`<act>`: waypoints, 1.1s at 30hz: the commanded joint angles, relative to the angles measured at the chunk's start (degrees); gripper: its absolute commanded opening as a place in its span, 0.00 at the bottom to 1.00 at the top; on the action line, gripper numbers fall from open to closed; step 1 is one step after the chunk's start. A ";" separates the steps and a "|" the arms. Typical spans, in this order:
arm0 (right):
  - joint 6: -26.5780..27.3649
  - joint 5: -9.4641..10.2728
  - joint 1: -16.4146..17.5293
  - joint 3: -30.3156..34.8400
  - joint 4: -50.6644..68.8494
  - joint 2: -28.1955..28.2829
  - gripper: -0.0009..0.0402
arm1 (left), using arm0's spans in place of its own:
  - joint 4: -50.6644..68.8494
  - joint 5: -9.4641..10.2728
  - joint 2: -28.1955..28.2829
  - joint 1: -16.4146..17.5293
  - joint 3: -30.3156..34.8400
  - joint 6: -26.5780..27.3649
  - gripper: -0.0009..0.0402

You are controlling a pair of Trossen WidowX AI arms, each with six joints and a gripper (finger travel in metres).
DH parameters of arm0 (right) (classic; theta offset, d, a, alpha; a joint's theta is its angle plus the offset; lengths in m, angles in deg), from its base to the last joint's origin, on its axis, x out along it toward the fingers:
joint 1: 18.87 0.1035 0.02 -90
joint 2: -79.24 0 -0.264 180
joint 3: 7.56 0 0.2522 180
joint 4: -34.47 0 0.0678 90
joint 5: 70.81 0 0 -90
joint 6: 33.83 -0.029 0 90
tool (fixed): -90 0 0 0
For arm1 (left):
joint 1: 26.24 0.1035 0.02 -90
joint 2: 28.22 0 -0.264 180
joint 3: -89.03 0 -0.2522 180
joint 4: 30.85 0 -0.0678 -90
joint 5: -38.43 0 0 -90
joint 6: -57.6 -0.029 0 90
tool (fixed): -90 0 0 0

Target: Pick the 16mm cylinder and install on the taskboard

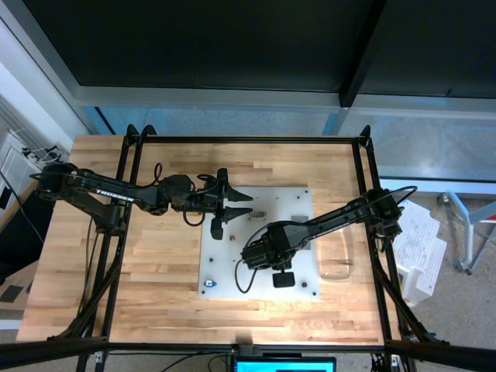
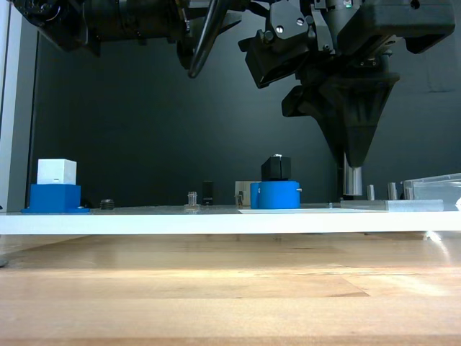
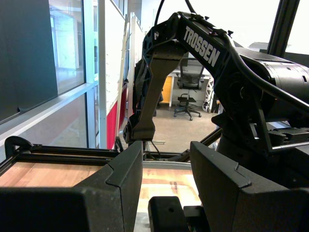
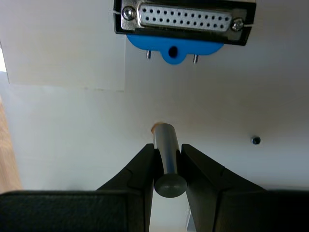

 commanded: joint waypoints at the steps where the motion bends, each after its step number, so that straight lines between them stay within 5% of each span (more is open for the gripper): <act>1: 0.02 -0.04 0.07 -0.28 -0.48 0.33 0.02 | -0.02 -0.02 0.02 0.00 0.02 0.00 0.34; 33: 0.44 0.00 0.13 -1.07 -0.68 0.94 0.02 | -0.04 -0.02 0.00 0.00 0.02 0.00 0.34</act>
